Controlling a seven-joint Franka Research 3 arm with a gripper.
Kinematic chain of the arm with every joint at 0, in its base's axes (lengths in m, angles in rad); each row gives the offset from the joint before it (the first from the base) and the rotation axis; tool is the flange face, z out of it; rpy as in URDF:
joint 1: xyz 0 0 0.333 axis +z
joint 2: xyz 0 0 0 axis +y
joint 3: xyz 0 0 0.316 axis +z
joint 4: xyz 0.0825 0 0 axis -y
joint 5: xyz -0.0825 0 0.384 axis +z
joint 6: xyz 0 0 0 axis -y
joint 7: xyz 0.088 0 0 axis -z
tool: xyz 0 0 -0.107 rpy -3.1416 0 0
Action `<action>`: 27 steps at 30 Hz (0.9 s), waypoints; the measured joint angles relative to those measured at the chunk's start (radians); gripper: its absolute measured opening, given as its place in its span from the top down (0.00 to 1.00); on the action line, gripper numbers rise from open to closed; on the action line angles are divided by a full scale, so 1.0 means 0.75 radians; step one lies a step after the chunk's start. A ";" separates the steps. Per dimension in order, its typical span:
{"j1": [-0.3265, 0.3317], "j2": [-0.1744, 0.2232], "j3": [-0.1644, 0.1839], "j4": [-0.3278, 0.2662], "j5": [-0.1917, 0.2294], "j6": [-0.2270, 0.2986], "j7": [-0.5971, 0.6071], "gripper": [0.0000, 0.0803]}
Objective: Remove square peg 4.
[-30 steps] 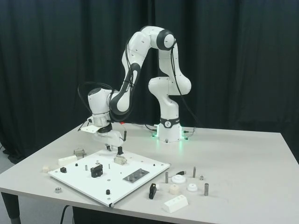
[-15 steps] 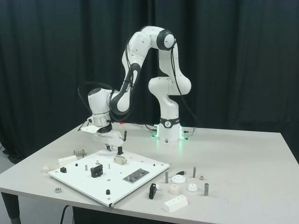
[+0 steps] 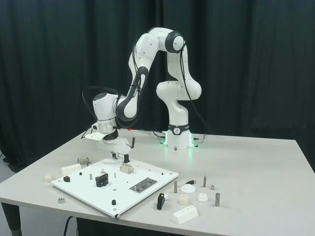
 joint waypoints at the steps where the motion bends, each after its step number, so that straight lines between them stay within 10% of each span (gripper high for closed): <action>1: 0.000 0.000 0.000 0.000 -0.002 0.000 -0.001 0.88; 27: 0.002 0.000 -0.001 0.001 -0.010 0.001 0.097 0.88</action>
